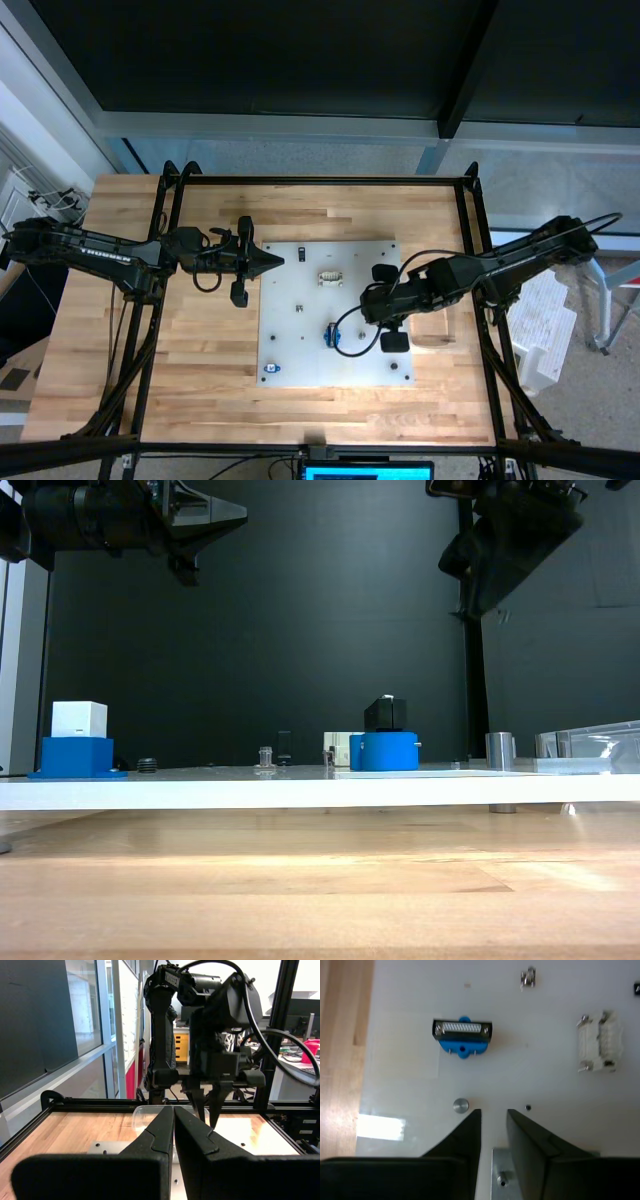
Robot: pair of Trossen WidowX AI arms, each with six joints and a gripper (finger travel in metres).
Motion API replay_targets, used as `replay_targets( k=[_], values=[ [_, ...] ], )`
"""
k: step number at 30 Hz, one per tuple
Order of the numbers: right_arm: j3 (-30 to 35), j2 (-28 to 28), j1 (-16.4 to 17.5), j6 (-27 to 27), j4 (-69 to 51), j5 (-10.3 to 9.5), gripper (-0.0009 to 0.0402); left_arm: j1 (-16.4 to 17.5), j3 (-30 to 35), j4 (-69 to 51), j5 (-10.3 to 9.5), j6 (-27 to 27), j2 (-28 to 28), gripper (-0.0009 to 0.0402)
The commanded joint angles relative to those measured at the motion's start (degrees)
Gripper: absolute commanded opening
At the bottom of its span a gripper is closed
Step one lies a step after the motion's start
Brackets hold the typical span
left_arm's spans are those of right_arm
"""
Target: Remove the 16mm cylinder and place in the container
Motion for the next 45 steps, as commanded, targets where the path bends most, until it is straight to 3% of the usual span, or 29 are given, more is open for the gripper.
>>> replay_targets(
  k=[1,9,18,45],
  values=[
    [0.24,1.44,0.26,1.51,-0.46,0.04,0.0114,0.0,0.0,0.0,0.02,0.0,0.02,0.0],
    [0.24,4.96,1.88,2.03,-0.55,0.42,0.0182,0.0,0.0,0.0,0.02,0.0,0.02,0.0],
    [0.24,8.74,3.23,2.12,-0.24,1.22,0.0212,0.02,0.0,0.0,0.02,0.0,0.02,0.0],
    [-0.02,16.7,4.35,3.02,4.83,1.29,0.0224,0.02,0.0,0.0,0.02,0.02,0.02,0.0]
  ],
)
